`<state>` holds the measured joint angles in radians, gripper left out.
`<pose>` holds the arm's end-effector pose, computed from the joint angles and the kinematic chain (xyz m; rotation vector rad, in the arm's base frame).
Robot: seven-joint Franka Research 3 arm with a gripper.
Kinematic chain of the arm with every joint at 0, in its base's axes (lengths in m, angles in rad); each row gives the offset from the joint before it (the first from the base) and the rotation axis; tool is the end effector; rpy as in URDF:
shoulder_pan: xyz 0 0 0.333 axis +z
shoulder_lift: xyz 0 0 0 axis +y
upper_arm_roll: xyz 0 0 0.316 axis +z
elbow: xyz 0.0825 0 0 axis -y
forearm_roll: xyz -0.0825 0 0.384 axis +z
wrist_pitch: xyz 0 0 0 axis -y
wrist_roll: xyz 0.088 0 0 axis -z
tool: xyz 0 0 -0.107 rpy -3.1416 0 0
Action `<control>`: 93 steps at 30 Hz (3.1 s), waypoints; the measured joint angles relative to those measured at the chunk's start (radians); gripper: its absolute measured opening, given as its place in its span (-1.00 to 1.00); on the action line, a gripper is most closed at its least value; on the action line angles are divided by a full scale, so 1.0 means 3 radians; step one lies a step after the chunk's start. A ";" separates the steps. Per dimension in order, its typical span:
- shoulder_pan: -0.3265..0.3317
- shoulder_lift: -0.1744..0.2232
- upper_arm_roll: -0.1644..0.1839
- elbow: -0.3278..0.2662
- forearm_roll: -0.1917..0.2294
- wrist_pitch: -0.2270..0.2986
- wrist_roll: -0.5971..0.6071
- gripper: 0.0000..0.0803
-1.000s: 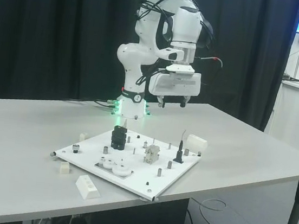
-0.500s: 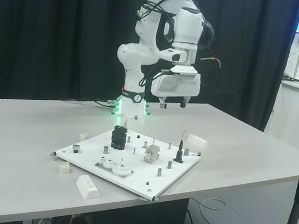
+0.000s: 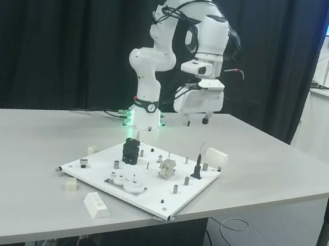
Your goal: Remove USB.
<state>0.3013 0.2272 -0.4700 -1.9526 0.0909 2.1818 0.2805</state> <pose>0.5949 -0.0869 0.3774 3.0235 -0.7536 0.0469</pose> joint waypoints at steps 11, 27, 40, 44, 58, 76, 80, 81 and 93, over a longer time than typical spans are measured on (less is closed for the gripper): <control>-0.0001 0.0272 0.0021 0.0052 0.0145 0.0239 -0.0223 0.99; -0.0003 0.0583 0.0118 0.0135 0.0278 0.0322 -0.0429 0.99; -0.0003 0.0670 0.0162 0.0133 0.0278 0.0272 -0.0429 0.99; -0.0004 0.0689 0.0167 0.0132 0.0278 0.0271 -0.0429 0.99; -0.0025 0.0700 0.0169 0.0137 0.0278 0.0223 -0.0357 0.66; -0.0025 0.0699 0.0185 0.0182 0.0278 0.0192 -0.0316 -0.93; -0.0027 0.0699 0.0184 0.0182 0.0278 0.0191 -0.0308 -0.93; -0.0028 0.0700 0.0184 0.0182 0.0278 0.0191 -0.0306 -0.93; -0.0046 0.0699 0.0178 0.0223 0.0274 0.0182 -0.0250 -0.93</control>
<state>0.2876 0.4369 -0.4167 -1.8858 0.1729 2.2364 0.2056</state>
